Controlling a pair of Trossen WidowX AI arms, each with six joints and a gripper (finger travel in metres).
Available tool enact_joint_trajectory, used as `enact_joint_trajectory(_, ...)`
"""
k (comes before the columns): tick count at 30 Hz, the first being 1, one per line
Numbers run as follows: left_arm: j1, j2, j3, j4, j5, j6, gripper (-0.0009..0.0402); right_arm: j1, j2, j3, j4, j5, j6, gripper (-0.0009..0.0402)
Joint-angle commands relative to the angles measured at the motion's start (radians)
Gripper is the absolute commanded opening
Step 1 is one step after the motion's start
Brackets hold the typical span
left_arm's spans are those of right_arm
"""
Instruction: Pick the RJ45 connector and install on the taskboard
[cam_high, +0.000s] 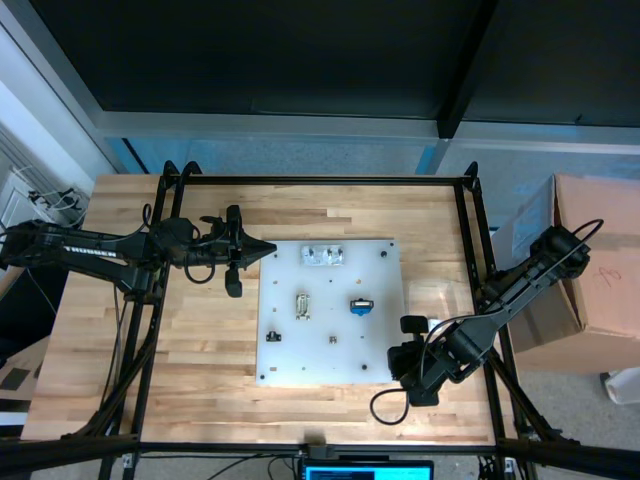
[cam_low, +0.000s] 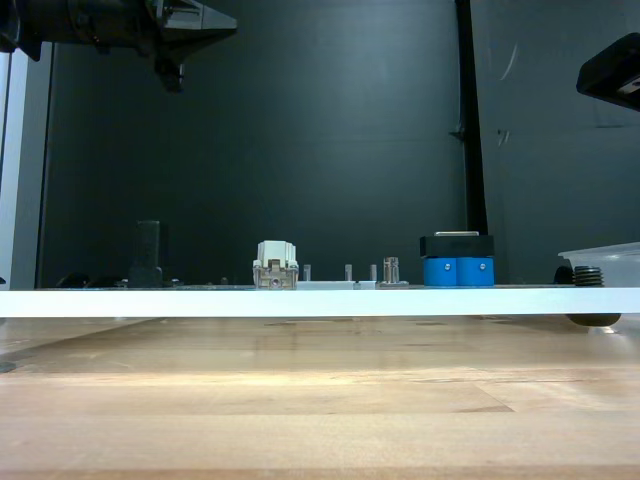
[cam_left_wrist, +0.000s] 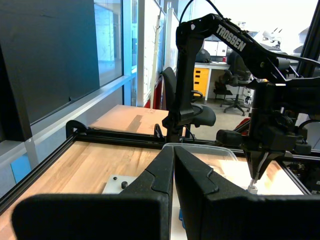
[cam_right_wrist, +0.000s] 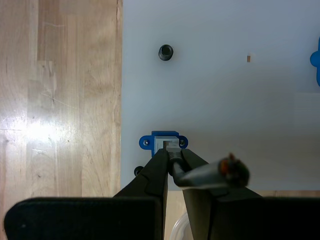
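The right gripper (cam_right_wrist: 172, 154) points straight down. Its two thin black fingers (cam_right_wrist: 155, 175) are squeezed tight on the small clear plug (cam_right_wrist: 172, 149). A smooth grey cord (cam_right_wrist: 205, 172) bends away from the plug. The plug sits at the very tips of the fingers, right over a little blue socket (cam_right_wrist: 148, 142) with two round ears. You cannot tell if the plug touches the socket. The socket is near the near right corner of the flat white board (cam_right_wrist: 225, 100). The board lies on a striped wooden table (cam_right_wrist: 60, 100). The left gripper (cam_left_wrist: 173, 152) has its black pointy fingers pressed together with nothing between them. It hangs high beside the board's left edge.
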Motion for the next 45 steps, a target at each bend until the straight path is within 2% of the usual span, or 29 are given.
enact_joint_trajectory(1,0.0,0.0,0.0,0.0,0.0,0.0,0.0,0.0,0.0,-0.002,0.007,0.001,-0.003,0.0)
enact_joint_trajectory(35,0.0,0.0,0.0,0.0,0.0,0.0,0.0,0.0,0.0,-0.015,0.022,-0.02,-0.054,0.0)
enact_joint_trajectory(45,0.0,0.0,0.0,0.0,0.0,0.0,0.0,0.0,0.0,-0.093,0.093,-0.024,-0.036,0.0)
